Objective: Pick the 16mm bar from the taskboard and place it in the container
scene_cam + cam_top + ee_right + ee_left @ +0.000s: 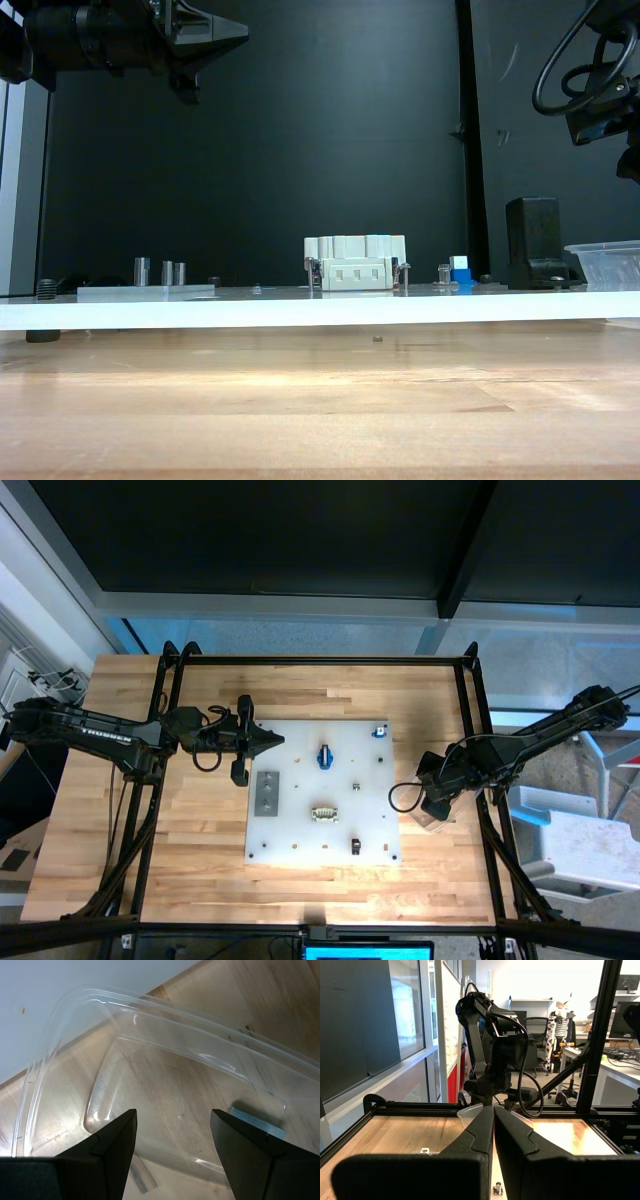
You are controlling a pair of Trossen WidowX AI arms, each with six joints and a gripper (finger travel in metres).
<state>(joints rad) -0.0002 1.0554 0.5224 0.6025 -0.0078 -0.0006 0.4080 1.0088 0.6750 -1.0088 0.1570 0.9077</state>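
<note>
One clear container under parted right claw; left claw pinched above taskboard.

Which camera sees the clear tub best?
Right wrist view: the open right tool looks straight down into the container. High view mostly hides it; low shows one side; left wrist, its rim past the raised, shut left tool.

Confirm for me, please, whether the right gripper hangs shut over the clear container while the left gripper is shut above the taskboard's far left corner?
Not quite: the right gripper is open, not shut. The right wrist view shows its fingers spread apart over the container. The rest is right: the left gripper is shut above the far left corner of the taskboard.
</note>
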